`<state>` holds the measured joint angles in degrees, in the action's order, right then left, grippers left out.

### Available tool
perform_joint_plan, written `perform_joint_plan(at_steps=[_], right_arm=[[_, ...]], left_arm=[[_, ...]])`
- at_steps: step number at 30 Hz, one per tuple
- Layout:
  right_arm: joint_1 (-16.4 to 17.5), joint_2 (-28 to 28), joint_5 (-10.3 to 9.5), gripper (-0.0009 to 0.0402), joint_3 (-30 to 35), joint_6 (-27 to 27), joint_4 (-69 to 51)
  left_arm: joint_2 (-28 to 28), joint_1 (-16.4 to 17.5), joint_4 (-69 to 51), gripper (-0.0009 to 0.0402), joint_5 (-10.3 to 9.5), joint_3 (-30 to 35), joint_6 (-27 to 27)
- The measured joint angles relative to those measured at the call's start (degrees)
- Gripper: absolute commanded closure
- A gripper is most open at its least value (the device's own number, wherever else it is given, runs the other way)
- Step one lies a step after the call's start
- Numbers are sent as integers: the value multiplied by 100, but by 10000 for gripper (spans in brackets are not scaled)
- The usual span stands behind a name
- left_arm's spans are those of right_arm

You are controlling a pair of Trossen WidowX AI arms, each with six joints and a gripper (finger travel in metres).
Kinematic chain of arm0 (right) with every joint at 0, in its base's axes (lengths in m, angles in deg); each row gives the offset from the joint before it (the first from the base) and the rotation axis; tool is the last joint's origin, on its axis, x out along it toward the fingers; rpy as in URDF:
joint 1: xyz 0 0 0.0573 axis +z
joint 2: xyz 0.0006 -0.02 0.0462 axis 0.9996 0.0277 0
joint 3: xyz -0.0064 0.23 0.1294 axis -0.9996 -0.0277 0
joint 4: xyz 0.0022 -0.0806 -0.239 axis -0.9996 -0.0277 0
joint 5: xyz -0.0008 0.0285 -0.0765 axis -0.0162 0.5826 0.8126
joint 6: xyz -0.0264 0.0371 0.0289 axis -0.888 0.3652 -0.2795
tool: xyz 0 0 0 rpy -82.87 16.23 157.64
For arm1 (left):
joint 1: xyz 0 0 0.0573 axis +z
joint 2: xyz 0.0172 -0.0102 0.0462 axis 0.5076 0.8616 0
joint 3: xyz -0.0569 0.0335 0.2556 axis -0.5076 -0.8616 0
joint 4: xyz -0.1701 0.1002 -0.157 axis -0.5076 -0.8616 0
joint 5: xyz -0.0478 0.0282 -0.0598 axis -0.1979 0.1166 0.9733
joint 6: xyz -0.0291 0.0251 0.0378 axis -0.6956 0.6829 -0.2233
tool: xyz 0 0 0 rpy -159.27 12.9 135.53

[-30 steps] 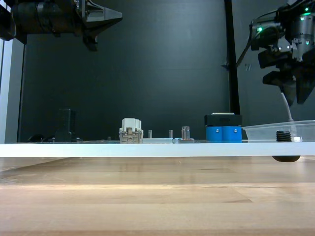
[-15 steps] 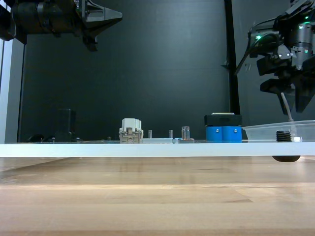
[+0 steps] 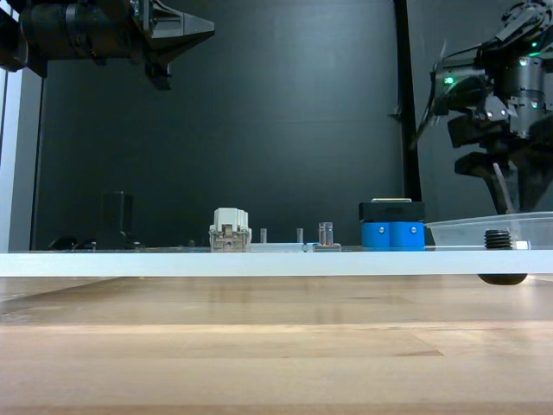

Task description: Pick the RJ45 connector and install on taskboard

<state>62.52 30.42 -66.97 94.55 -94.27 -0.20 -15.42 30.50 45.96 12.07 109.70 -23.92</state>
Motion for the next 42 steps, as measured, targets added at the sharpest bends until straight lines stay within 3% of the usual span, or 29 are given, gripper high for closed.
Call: perform_joint_plan(at_steps=[20, 42], right_arm=[[295, 339, -48, 233, -81, 94, 372], [350, 337, -44, 394, 68, 243, 203]], left_arm=[[0, 0, 0, 393, -2, -2, 0], [2, 0, 2, 393, 0, 0, 0]])
